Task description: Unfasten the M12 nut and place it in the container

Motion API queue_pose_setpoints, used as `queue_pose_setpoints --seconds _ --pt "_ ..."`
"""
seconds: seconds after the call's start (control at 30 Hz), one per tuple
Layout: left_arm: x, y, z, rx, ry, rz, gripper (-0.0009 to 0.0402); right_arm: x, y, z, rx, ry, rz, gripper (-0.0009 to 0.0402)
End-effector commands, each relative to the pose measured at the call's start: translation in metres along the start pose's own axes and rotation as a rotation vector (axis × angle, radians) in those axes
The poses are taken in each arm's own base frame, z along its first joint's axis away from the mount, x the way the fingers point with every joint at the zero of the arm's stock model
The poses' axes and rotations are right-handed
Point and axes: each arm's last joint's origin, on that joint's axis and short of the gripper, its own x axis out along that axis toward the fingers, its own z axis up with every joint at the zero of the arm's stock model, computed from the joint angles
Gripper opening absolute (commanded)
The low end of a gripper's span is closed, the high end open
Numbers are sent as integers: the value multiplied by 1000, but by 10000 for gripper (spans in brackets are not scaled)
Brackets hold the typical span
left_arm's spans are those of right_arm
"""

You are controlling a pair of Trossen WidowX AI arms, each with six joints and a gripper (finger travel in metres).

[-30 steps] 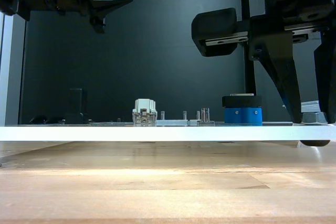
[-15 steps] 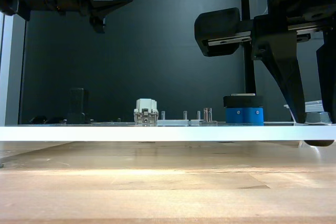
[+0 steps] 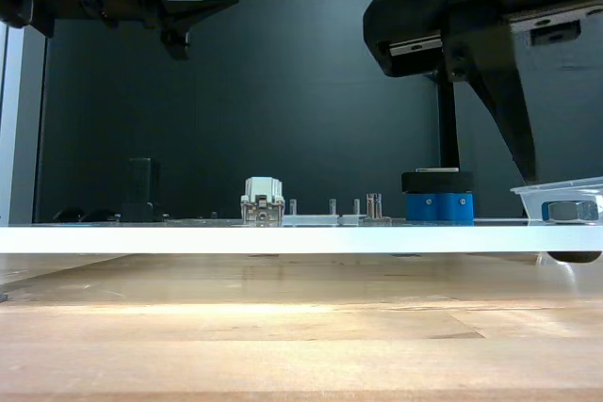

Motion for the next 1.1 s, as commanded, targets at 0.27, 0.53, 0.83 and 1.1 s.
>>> queue_pose_setpoints --seconds 0.27,0.53,0.83,1.1 --pt "0 0 0 0 0 0 0 -14 5 -1 818 -41 -5 124" --pt "0 0 0 0 0 0 0 -22 15 3 901 -100 160 -2" --pt "0 0 0 0 0 0 0 -15 16 2 929 -104 154 -1" --pt "0 0 0 0 -1 0 0 12 18 -4 935 -120 118 0"
